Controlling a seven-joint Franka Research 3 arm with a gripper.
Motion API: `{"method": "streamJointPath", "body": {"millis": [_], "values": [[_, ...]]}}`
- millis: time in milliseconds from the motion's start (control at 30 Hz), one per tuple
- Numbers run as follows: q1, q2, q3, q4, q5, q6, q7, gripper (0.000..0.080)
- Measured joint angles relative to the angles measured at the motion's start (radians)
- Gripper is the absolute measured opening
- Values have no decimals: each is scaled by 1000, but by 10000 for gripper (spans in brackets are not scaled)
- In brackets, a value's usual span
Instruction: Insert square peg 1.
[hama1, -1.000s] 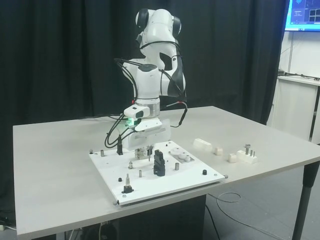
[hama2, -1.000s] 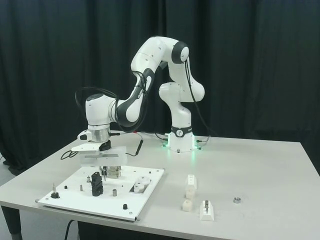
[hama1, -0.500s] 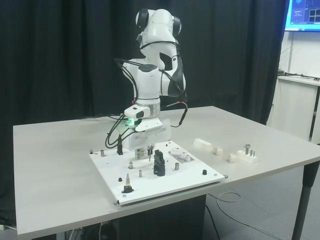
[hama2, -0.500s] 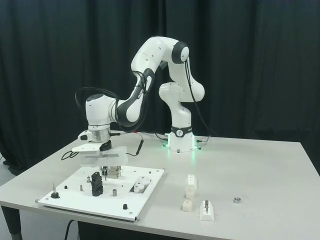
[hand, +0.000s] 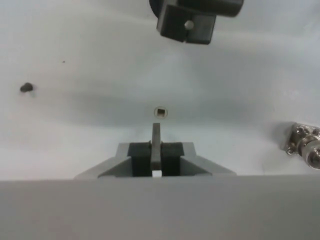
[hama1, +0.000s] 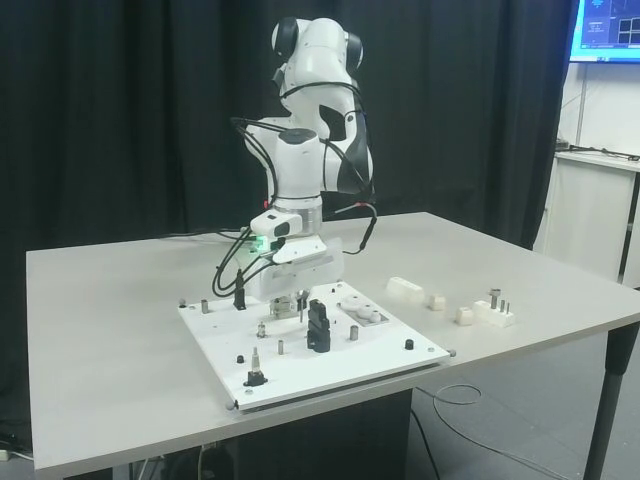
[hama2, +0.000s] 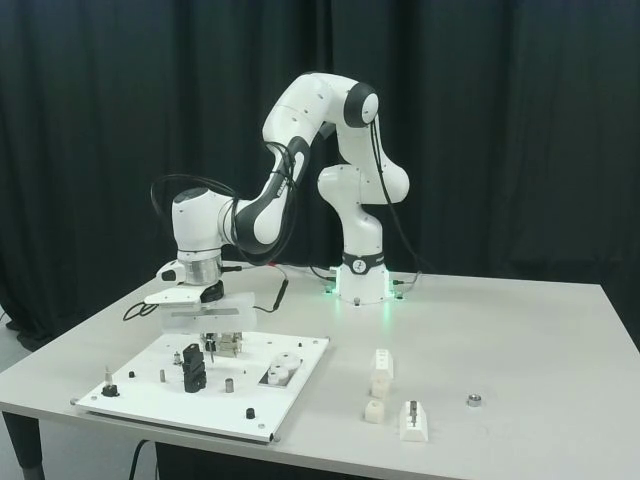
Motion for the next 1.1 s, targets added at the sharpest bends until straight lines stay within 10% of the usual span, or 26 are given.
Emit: {"method": "streamJointPath", "body": {"millis": [1100], "values": [[0,35,1,19,-1,21,16,35]]}}
